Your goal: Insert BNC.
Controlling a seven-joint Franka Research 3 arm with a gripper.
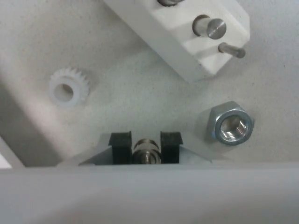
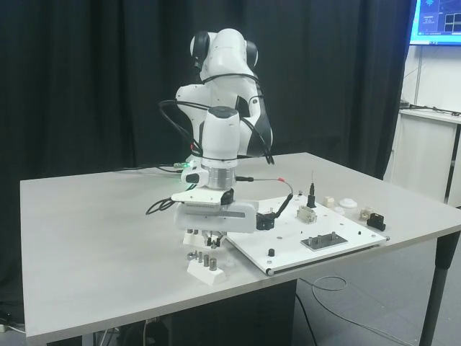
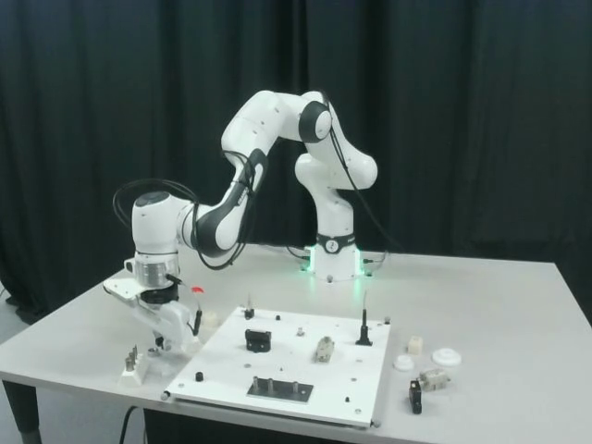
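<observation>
So the BNC connector point(image 1: 146, 153) is already picked up: a small ribbed metal barrel, pinched between the black pads point(image 1: 120, 145) of the gripper point(image 1: 145, 148), which is closed on it just above the grey table point(image 1: 140, 93). Insertion isn't done, I'd say; the white assembly board point(image 2: 338, 252) sits off to the side. Right below are a steel hex nut point(image 1: 231, 123), a white gear point(image 1: 69, 87) and a white peg holder block point(image 1: 187, 32).

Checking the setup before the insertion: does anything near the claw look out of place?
Nothing looks damaged or spilled. A white gear and a hex nut lie loose on the grey table beside the white peg block, off the board. The claw holds a metal connector.
</observation>
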